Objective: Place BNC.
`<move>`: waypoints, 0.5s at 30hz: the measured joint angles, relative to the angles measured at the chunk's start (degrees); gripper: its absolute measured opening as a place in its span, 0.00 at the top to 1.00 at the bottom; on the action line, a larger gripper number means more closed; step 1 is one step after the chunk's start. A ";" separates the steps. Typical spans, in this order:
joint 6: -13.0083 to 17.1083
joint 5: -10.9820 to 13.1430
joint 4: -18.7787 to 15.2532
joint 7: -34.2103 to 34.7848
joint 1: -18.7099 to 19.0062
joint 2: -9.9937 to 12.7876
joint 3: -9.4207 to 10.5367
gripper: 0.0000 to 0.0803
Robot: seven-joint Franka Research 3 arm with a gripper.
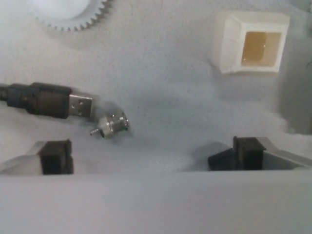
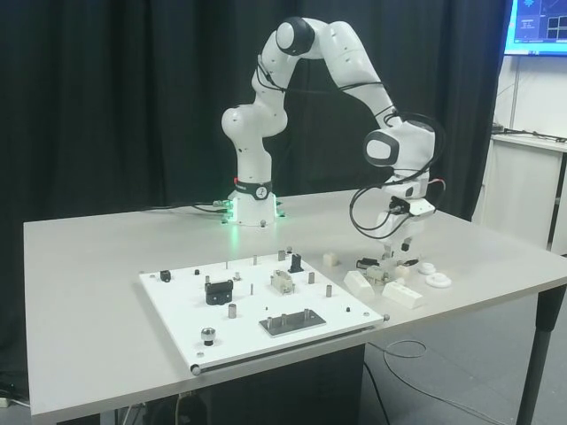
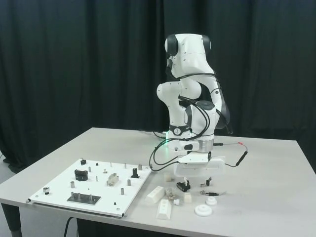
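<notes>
The white robot arm (image 2: 341,62) rises from its base (image 2: 251,205) at the back of the counter (image 2: 89,266), bends at a high elbow and reaches forward and down, its wrist (image 3: 197,148) pointing straight at the surface. The pincer (image 1: 151,158) hangs low over the counter, its two black fingertips (image 1: 56,157) spread wide apart with nothing held between them.

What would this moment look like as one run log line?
task: place BNC | end effector: open, empty, above table | BNC connector: on table, beside USB plug
</notes>
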 joint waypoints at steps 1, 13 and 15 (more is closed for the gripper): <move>-0.03 0.00 0.05 0.00 -0.02 0.00 0.00 0.22; -0.92 0.00 0.80 0.00 -0.08 0.00 0.00 0.01; -1.03 0.00 0.91 0.00 -0.09 0.00 0.00 0.01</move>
